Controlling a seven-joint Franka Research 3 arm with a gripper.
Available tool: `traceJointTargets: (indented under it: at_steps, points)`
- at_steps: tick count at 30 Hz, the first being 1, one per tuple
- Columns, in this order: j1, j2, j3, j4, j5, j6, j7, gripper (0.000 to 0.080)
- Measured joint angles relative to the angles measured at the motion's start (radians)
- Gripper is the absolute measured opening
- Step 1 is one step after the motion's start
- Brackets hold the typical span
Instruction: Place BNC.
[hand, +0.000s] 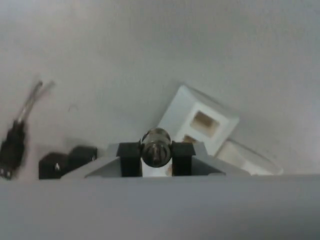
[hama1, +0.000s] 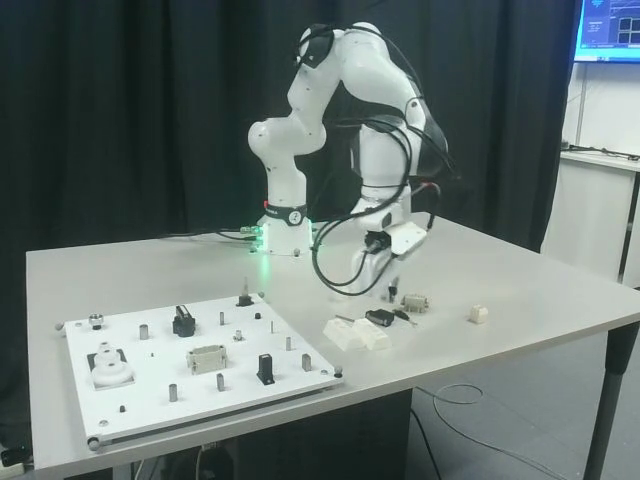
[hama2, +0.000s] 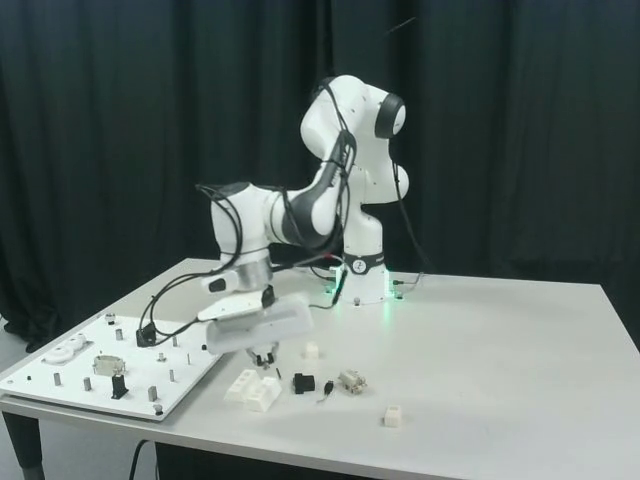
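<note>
The pincer (hand: 156, 159) is clenched on the BNC (hand: 156, 146), a small metal connector gripped between its two black fingers (hand: 129, 159) (seen end-on). It hangs above the grey tabletop (hand: 150, 55), with a white block (hand: 200, 121) just beyond it.

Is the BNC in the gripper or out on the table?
In the gripper: the wrist view shows the BNC connector clamped between both black fingers, above the grey table.

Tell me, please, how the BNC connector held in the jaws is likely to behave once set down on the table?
The BNC connector looks round-bodied, so it may roll if laid sideways. It appears to be metal, so probably stiff and fairly heavy for its size. Its smooth surface could slip between the jaws of the gripper.
</note>
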Motion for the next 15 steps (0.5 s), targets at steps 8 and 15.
traceJointTargets:
  at_steps: [8, 15]
  points:
    - [0.034, 0.047, 0.010, 0.000, -0.004, 0.079, 0.069, 0.0124]
    - [0.033, 0.079, 0.039, 0.001, -0.004, 0.131, 0.098, 0.0124]
